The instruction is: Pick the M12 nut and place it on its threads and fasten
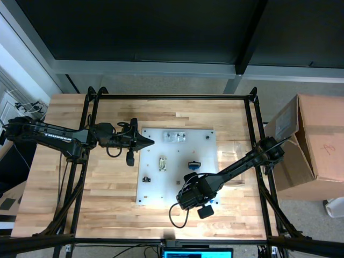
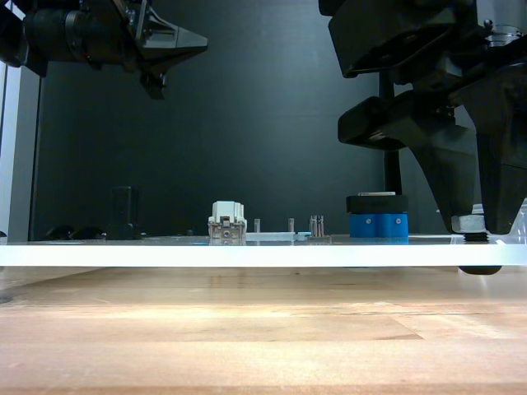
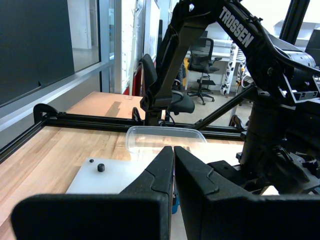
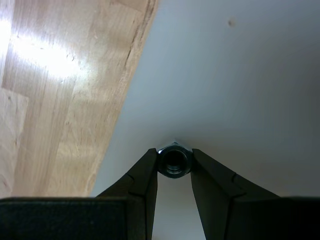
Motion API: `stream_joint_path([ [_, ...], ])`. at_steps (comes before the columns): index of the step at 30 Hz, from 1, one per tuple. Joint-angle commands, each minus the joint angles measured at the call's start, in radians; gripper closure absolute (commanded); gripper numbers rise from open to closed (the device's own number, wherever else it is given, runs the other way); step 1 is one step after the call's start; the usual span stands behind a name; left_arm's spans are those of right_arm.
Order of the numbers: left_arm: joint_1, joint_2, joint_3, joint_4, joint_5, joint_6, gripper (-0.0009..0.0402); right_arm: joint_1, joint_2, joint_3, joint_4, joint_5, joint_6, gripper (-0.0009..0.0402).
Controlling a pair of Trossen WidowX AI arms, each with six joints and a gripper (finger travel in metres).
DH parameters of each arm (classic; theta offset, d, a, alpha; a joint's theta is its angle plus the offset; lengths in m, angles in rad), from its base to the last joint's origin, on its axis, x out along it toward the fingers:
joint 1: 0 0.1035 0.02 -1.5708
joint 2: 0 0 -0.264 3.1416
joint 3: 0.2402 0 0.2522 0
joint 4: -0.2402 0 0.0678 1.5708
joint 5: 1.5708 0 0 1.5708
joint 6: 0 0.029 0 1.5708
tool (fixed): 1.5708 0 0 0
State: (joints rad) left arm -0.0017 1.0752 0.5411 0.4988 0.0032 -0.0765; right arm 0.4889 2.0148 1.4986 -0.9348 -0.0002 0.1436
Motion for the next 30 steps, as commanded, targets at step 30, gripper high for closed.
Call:
stream_joint_path([
  [30,0.0,0.0,0.0,0.0,0.0,0.0,0.0393,0.003,0.001,-0.002,0.001,0.005,1.484,0.0381],
])
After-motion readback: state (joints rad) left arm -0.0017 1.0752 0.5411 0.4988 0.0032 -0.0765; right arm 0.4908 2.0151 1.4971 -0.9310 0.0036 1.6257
